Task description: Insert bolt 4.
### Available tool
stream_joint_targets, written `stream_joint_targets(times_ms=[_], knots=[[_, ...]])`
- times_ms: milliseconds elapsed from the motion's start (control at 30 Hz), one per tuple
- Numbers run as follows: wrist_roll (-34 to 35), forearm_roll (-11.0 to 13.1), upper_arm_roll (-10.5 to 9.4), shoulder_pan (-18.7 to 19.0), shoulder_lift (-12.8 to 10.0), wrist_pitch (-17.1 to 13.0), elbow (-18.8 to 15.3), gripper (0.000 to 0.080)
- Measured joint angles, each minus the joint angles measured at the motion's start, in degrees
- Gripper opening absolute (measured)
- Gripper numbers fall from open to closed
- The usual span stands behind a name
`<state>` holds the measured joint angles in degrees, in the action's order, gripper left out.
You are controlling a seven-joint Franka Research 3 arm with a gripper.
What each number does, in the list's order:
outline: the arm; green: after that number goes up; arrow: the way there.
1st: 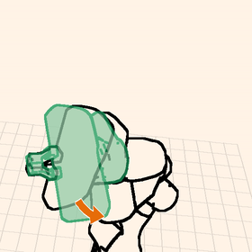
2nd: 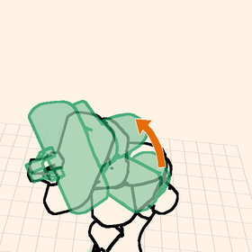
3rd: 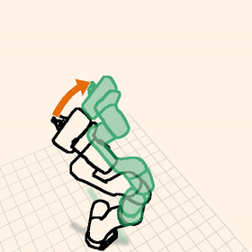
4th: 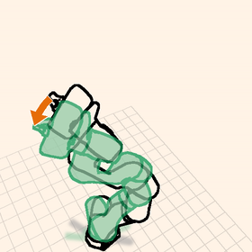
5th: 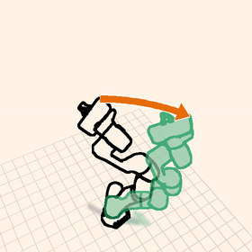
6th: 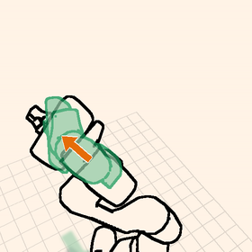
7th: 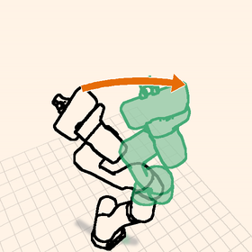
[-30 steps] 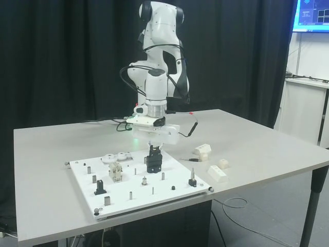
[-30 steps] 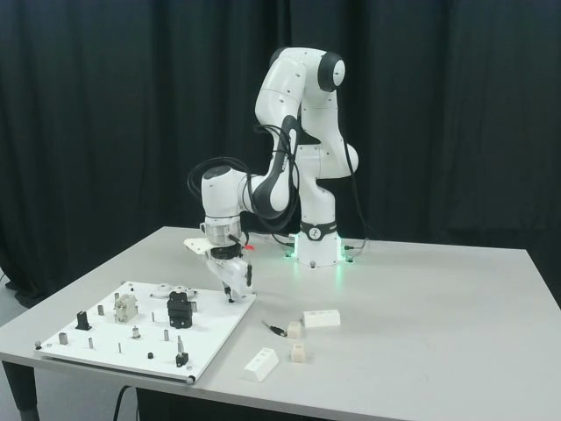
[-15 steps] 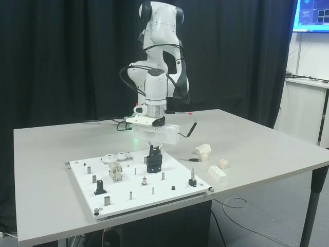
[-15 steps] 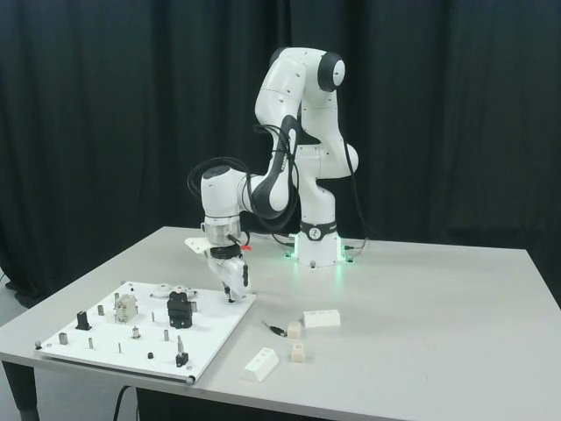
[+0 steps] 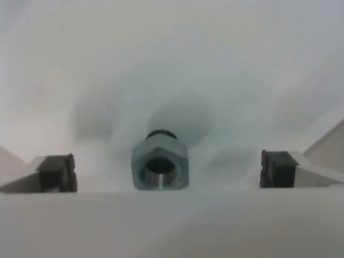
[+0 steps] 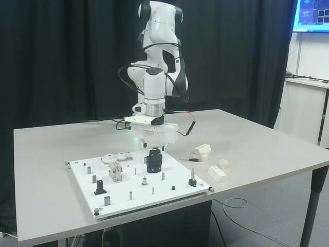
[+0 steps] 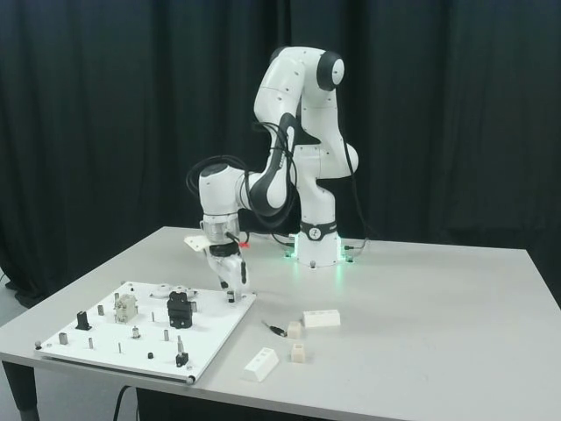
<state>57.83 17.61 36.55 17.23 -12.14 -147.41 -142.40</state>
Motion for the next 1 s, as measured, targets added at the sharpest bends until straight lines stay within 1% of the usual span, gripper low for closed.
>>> stream_joint_targets(times_ms=[67,100,267,300,567,767,1000], knots=[[0.0,0.0,0.39,0.0,0.6,0.9,0.0,0.0708],[0.0,-0.1,0.65,0.0,1.1,1.4,0.0,0.0781],[0.0,-0.5,1.73,0.0,3.4,3.9,0.0,0.0781],[0.0,-0.6,1.91,0.0,3.9,4.4,0.0,0.0796],[0.0,-3.2,2.82,0.0,7.4,7.6,0.1,0.0796],[0.5,-4.5,2.91,0.0,9.0,8.6,0.1,0.0800],[1.5,-5.9,2.91,0.0,10.0,9.5,0.2,0.0800]])
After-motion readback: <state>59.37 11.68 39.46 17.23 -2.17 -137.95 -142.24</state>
